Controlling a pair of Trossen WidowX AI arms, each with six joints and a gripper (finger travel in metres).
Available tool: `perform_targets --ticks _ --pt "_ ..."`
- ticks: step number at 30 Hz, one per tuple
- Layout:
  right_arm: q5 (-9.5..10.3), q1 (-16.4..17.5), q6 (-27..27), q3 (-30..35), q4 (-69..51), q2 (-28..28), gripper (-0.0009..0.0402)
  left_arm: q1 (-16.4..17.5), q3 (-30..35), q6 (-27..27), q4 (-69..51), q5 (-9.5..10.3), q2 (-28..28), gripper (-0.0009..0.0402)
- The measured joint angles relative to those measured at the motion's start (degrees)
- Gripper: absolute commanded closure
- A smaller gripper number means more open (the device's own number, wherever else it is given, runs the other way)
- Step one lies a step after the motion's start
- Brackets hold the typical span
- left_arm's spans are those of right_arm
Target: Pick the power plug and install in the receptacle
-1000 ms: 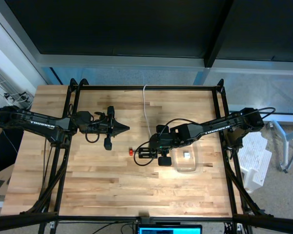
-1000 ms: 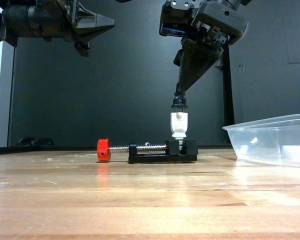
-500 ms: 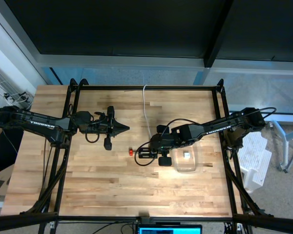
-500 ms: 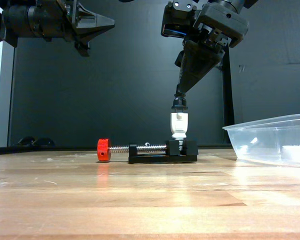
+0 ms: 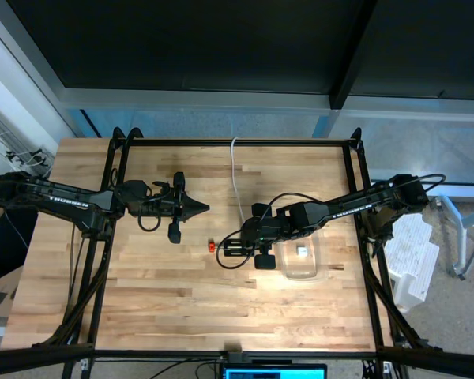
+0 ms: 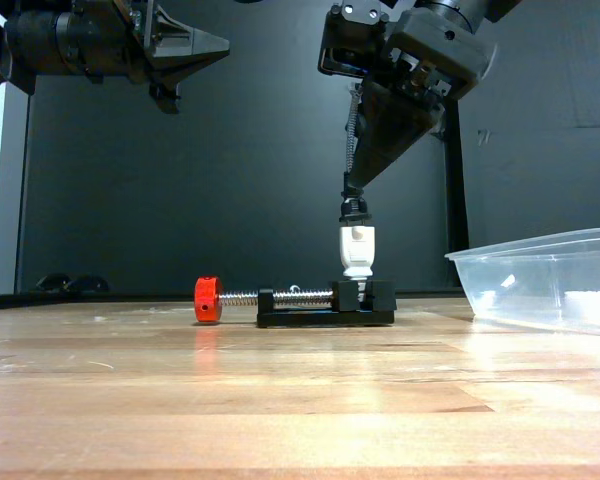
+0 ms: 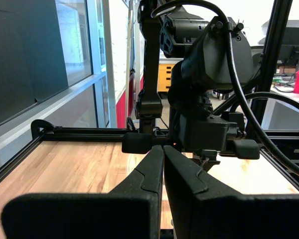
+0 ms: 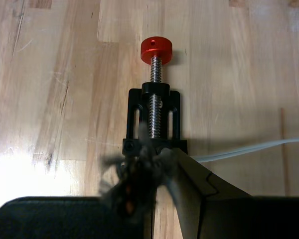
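Now the step in hand is, I judge, the seating of the tiny black power plug (image 6: 353, 210) into the small white square receptacle (image 6: 357, 250). In the low view, a little right of the centre of the frame, the plug stands on top of the receptacle and touches it. How deep the pins are inside I cannot tell. The receptacle is held upright in a small black vise (image 6: 320, 305) with an orange-red knob (image 6: 208, 300) on the wooden desk (image 6: 280, 400). A long white cable (image 5: 237, 178) runs from there toward the upper edge of the high view. The right claw (image 6: 352, 188) reaches down from the upper right of the low view. Its fingers are together and clamped on the top of the plug, and it leans a little to one side. The left claw (image 6: 225, 43) hangs in the upper left, well apart from the work, with its fingers (image 7: 144, 179) pressed together on nothing.

To do this step well, the right arm should first bring the plug straight in line with the receptacle. Then it should press directly down, slowly and without side force, because a tilted push could jam the pins or turn the receptacle in the vise. Only when the plug sits flush should the claw let go. The clear rounded plastic tray (image 6: 540, 262) at the right, with a tiny white cube (image 5: 301, 251) in it, plays no part.
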State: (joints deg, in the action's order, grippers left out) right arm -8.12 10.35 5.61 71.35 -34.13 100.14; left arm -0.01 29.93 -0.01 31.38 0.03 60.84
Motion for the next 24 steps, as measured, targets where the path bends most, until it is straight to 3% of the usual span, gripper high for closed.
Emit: perform_targets --ticks 19,24 --pt "0.28 -0.1 0.3 -1.9 1.4 -1.1 0.0392 0.0 0.0 0.0 0.0 0.02 0.0 0.0393" --pt "0.42 -0.1 0.3 -1.6 1.0 -1.4 0.037 0.0 0.0 0.0 0.0 0.0 0.0 0.0393"
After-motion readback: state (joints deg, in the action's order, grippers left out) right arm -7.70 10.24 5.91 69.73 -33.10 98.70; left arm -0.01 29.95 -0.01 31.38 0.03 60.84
